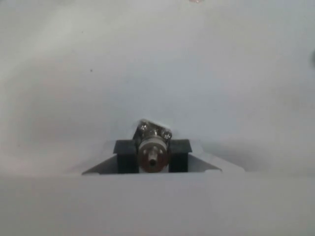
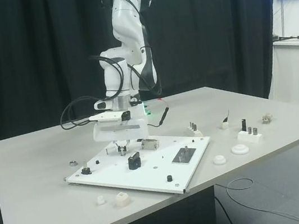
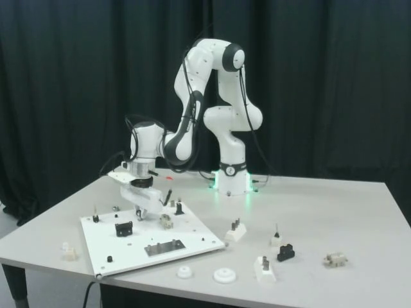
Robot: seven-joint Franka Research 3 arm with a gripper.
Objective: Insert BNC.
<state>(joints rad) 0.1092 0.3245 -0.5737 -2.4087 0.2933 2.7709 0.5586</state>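
White board [image 2: 192, 165] is lying flat on the grey table [image 2: 29, 176], and the white arm [image 3: 192, 96] is bending down over its far edge. The gripper [image 2: 122, 146] is hanging just above the board, and in the wrist view a metal BNC connector [image 1: 153, 150] is sitting between its black fingers [image 1: 126, 156], which are pressing in on it from either side, so the hand is closed around the plug. The connector's tip is pointing down at bare white board; whether it is touching the surface cannot be told.

Around it, a metal fixture [image 2: 150, 143] is standing just beside the gripper, a black block [image 2: 134, 161] is sitting nearer the front, and a grey plate with pegs [image 2: 183, 155] is lying toward the board's right side. Small black knobs [image 2: 85, 170] are dotting the board's edges. Off the board, white round parts [image 2: 238, 149] and a white holder with dark pins [image 2: 249, 132] are resting on the table to the right, well apart from the gripper. Two small white pieces [image 2: 121, 199] are lying by the board's front edge. A black cable [image 2: 77, 103] is looping out behind the wrist.
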